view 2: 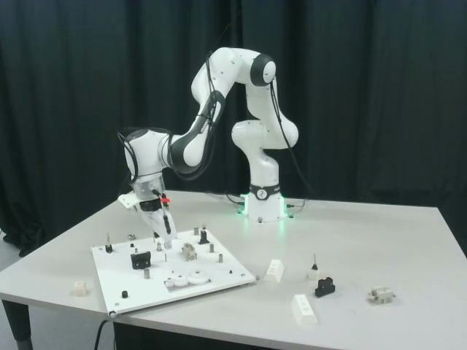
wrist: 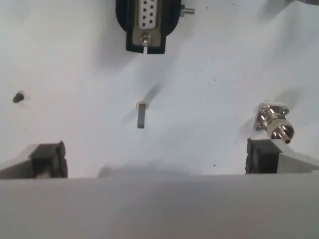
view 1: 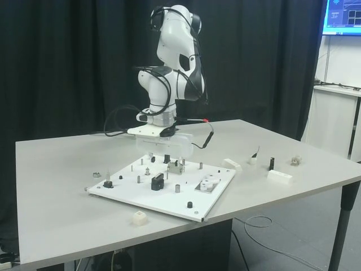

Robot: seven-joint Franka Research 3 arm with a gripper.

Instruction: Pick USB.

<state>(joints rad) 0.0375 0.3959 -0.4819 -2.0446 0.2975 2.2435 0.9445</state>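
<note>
While gripper (wrist: 154,158) is hovering above white board (view 1: 141,195), jaws gaping wide and holding nothing, approach is proceeding: small grey upright piece (wrist: 141,115), probably the USB, is standing on the board roughly midway between the fingers, awaiting straight descent and closing.

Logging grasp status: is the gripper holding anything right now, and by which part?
Nothing is held: the gripper hangs open above the white board, jaws wide apart and bare.

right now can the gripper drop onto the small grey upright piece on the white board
Probably yes: the gripper is open almost above the small grey upright piece, with bare white board around it.
</note>
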